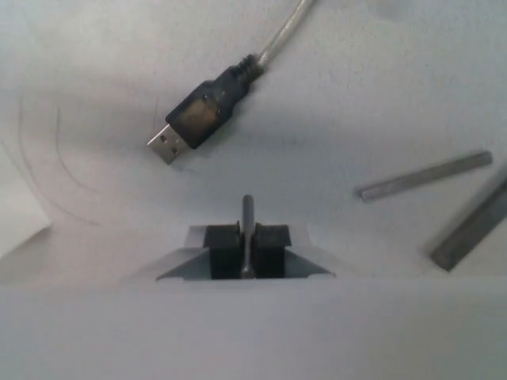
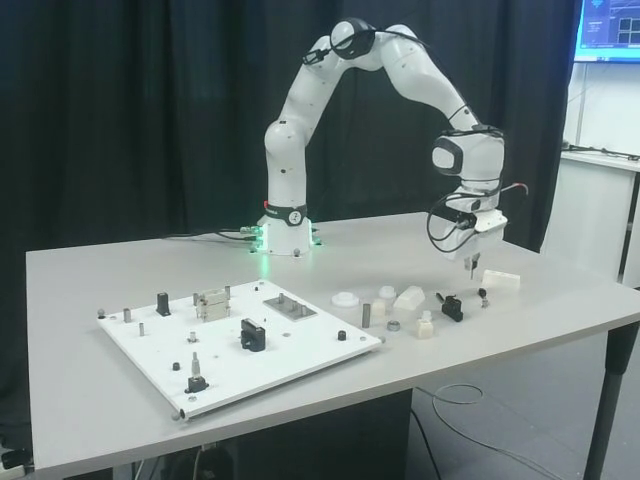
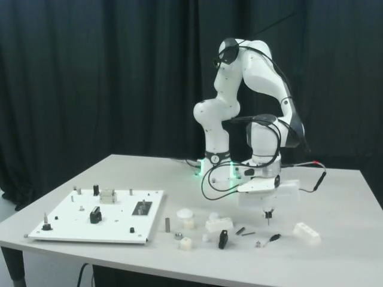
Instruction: Place round peg 1.
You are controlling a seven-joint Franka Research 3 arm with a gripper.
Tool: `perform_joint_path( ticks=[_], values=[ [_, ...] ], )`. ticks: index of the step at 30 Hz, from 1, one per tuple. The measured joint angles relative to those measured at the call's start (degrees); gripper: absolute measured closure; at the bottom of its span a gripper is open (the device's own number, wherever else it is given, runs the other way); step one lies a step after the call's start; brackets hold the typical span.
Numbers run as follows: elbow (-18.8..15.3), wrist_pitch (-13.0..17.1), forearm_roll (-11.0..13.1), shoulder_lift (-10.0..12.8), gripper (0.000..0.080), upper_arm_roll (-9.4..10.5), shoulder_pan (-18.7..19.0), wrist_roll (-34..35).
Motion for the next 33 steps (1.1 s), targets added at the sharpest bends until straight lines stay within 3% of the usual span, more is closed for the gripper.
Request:
perform_joint_path(
  ticks=[12, 26, 27, 33],
  values=[
    [-0.19, 3.74, 0.0, 2.15, 0.077, 1.25, 0.07, 0.56],
    [-0.15, 4.58, 0.0, 2.67, 0.077, 1.14, 0.04, 0.98],
    [-0.13, 4.59, 0.0, 2.67, 0.028, 1.11, 0.04, 1.01],
    [-0.01, 4.59, 0.0, 2.67, 0.028, 0.89, 0.04, 1.05]
  ],
)
